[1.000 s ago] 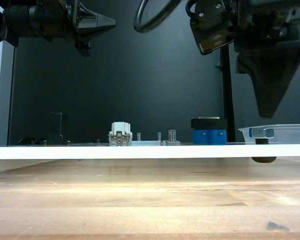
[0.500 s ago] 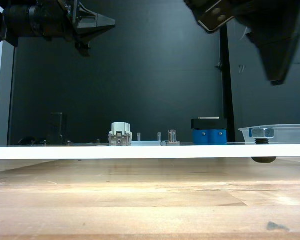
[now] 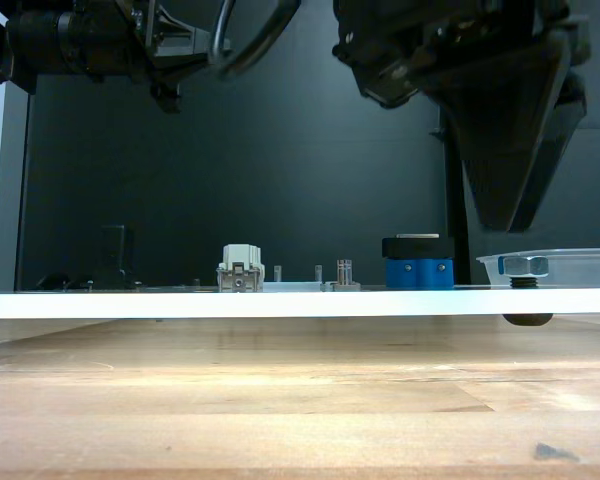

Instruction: Unfasten the M12 fastener and place in the container

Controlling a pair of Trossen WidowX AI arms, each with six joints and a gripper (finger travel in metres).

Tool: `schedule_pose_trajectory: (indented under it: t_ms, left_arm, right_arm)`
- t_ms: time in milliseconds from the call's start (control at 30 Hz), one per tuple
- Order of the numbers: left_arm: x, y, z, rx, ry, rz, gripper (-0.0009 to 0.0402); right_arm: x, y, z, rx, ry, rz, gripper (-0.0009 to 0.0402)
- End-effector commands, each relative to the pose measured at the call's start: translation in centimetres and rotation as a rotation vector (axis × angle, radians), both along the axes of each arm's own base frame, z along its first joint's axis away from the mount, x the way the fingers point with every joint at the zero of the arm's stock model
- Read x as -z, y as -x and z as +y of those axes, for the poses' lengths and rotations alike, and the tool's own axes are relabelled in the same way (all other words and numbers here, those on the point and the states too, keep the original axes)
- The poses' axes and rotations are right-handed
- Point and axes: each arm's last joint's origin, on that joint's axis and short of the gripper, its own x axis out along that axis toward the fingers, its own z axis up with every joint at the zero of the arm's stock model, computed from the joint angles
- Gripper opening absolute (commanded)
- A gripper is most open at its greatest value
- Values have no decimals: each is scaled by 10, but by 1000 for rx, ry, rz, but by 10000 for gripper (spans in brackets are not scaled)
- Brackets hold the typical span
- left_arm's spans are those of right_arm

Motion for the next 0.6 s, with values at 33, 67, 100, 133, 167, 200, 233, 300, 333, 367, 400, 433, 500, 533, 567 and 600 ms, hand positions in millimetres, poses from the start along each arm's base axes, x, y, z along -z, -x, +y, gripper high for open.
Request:
schedule_pose_trajectory:
  t_ms: [33, 67, 100, 133, 167, 200, 233, 300, 333, 367, 400, 433, 500, 533, 567, 600]
  left_arm:
    - [0, 0, 0, 0, 0, 0, 0]
    - [0, 0, 0, 0, 0, 0, 0]
    - [0, 0, 0, 0, 0, 0, 0]
    - [0, 0, 0, 0, 0, 0, 0]
    - [0, 0, 0, 0, 0, 0, 0]
    - [0, 0, 0, 0, 0, 0, 0]
    - [0, 0, 0, 0, 0, 0, 0]
    - [0, 0, 0, 0, 0, 0, 0]
    - [0, 0, 0, 0, 0, 0, 0]
    - [0, 0, 0, 0, 0, 0, 0]
    - [0, 0, 0, 0, 0, 0, 0]
    - [0, 0, 0, 0, 0, 0, 0]
    - [0, 0, 0, 0, 0, 0, 0]
    - [0, 0, 0, 0, 0, 0, 0]
    - [0, 0, 0, 0, 0, 0, 0]
    - [0, 0, 0, 0, 0, 0, 0]
  right_arm:
    - [4, 0, -1, 5, -5, -1, 246]
    - [5, 0, -1, 5, -6, -2, 244]
    - [7, 0, -1, 5, -11, -3, 242]
    - [8, 0, -1, 5, -19, -1, 240]
    - [10, 0, -1, 5, -28, 1, 238]
    - [12, 0, 0, 5, -36, 0, 237]
    - [14, 0, 0, 5, -38, -4, 235]
    - [16, 0, 0, 5, -41, -9, 235]
    - [17, 0, 0, 5, -39, -8, 236]
    - [18, 1, -1, 5, -38, -6, 236]
    - [19, 1, -1, 4, -37, -4, 236]
    - [20, 1, -1, 5, -37, -4, 235]
    - [22, 1, -1, 5, -39, -7, 235]
    - [23, 1, -1, 6, -40, -7, 235]
    - [24, 1, -1, 5, -40, -7, 235]
    - [24, 1, -1, 4, -39, -7, 235]
